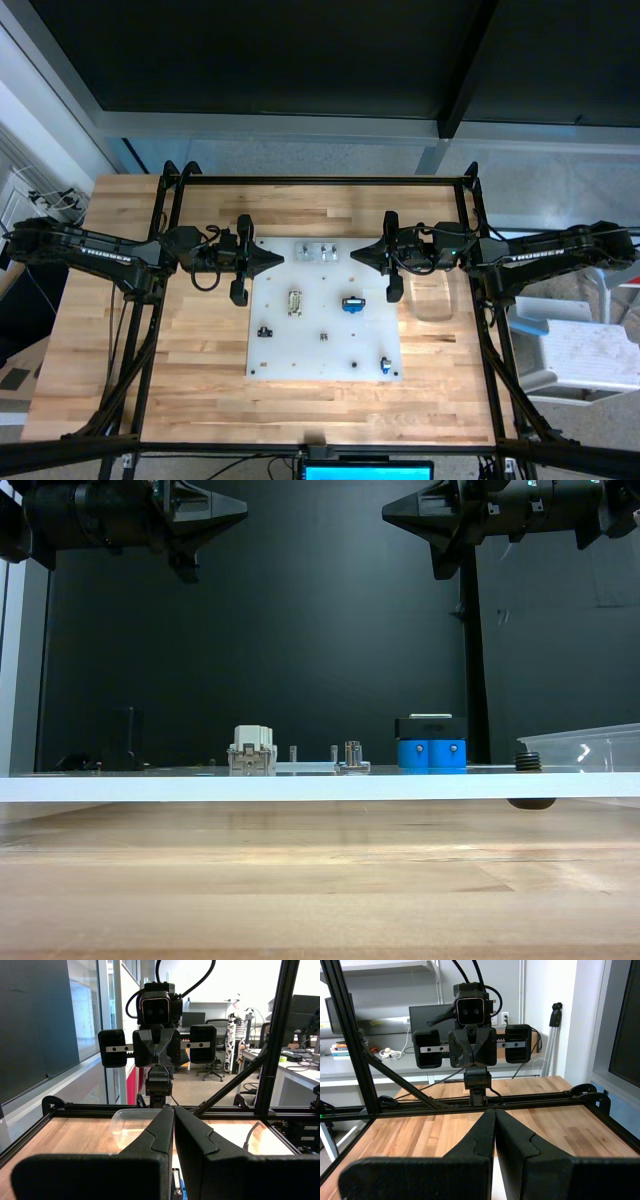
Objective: Remove the rj45 connector and place it in the container
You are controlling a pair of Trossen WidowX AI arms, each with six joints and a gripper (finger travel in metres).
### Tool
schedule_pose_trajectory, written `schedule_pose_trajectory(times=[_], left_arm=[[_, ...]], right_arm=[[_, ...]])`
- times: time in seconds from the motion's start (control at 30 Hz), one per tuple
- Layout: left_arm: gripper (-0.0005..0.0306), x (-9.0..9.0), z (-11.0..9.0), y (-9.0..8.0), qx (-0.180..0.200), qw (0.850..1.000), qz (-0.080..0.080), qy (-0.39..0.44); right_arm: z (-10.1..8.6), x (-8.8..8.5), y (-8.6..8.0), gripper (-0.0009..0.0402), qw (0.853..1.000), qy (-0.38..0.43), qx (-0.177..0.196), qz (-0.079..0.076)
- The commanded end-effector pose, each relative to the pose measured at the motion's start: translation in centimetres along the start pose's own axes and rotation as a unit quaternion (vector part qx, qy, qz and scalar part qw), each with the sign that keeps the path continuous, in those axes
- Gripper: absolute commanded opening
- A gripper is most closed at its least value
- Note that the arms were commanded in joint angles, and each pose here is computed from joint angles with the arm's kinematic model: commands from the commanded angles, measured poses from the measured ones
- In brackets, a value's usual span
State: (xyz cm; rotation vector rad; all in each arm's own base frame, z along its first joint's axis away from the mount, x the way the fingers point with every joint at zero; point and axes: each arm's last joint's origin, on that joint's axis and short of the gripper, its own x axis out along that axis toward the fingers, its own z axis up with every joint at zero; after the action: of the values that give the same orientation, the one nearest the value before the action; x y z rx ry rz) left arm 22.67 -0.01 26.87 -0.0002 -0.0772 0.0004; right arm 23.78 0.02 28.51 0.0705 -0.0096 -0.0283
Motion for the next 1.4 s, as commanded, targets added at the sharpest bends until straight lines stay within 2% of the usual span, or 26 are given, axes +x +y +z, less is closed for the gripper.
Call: schedule_pose_trajectory(times=[0.03, 0.5, 0.63, 0.73, 1.07, 1.2, 1.3, 1.4], left_arm=[[0.0001, 0.0, 0.0, 0.0, 0.000, 1.000, 0.000, 0.000], [0.0001, 0.0, 0.0, 0.0, 0.000, 1.000, 0.000, 0.000], [0.0001, 0.0, 0.0, 0.0, 0.000, 1.000, 0.000, 0.000], [0.0001, 0.0, 0.0, 0.0, 0.000, 1.000, 0.000, 0.000], [0.0001, 0.0, 0.0, 0.0, 0.000, 1.000, 0.000, 0.001], [0.0001, 0.0, 0.0, 0.0, 0.000, 1.000, 0.000, 0.000], [0.0001, 0.0, 0.0, 0.0, 0.000, 1.000, 0.000, 0.001], [0.0001, 0.0, 0.0, 0.0, 0.000, 1.000, 0.000, 0.000]], right_arm=[[0.0, 0.0, 0.0, 0.0000, 1.000, 0.000, 0.000, 0.000], [0.2, 0.0, 0.0, 0.0000, 1.000, 0.000, 0.000, 0.000], [0.7, 0.2, 0.1, 0.0000, 0.999, 0.045, -0.002, -0.003], [1.2, 0.3, 0.2, 0.0000, 0.996, 0.092, -0.003, 0.001], [3.3, -0.8, 1.2, 0.0000, 0.969, 0.248, -0.011, 0.003], [3.7, -1.2, 1.8, 0.0000, 0.956, 0.294, 0.002, 0.004], [4.0, -1.4, 2.5, 0.0000, 0.946, 0.325, -0.009, -0.006], [4.2, -1.4, 3.3, 0.0000, 0.933, 0.358, -0.009, -0.007]])
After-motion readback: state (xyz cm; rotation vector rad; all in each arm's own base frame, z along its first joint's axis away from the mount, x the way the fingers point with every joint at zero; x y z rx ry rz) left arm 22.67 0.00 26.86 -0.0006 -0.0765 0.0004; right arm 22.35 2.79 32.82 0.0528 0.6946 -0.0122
